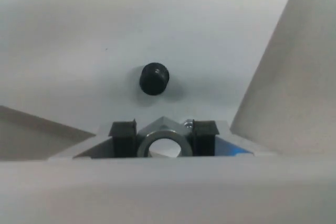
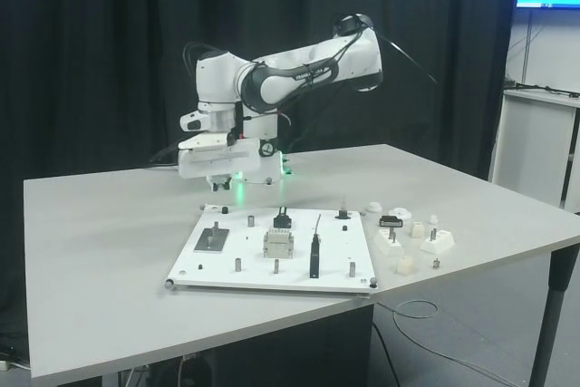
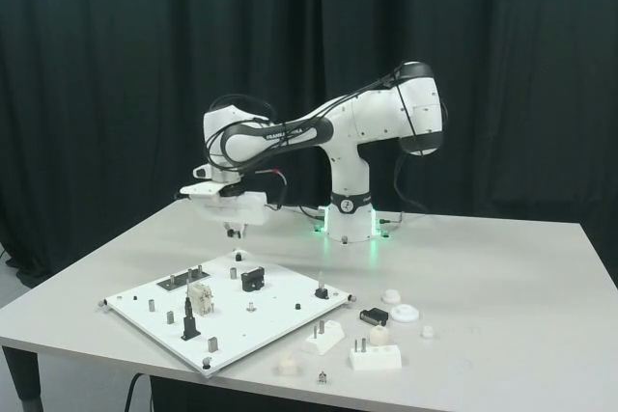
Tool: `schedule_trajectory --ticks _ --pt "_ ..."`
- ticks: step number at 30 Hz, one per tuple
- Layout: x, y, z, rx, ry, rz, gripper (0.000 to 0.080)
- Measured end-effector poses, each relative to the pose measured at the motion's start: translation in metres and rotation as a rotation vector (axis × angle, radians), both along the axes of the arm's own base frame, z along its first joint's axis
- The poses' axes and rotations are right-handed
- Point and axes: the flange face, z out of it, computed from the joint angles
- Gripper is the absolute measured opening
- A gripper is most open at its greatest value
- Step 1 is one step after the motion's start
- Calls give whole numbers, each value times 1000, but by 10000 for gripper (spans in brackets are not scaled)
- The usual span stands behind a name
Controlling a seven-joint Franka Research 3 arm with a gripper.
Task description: Insert bolt 4.
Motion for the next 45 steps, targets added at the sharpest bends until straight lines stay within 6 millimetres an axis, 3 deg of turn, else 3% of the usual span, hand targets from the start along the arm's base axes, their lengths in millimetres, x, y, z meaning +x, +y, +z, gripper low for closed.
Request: schedule_trajectory --ticks 12,45 --pt "5 6 -18 -30 24 -122 225" --pt "11 15 -32 -66 -1 -232 225"
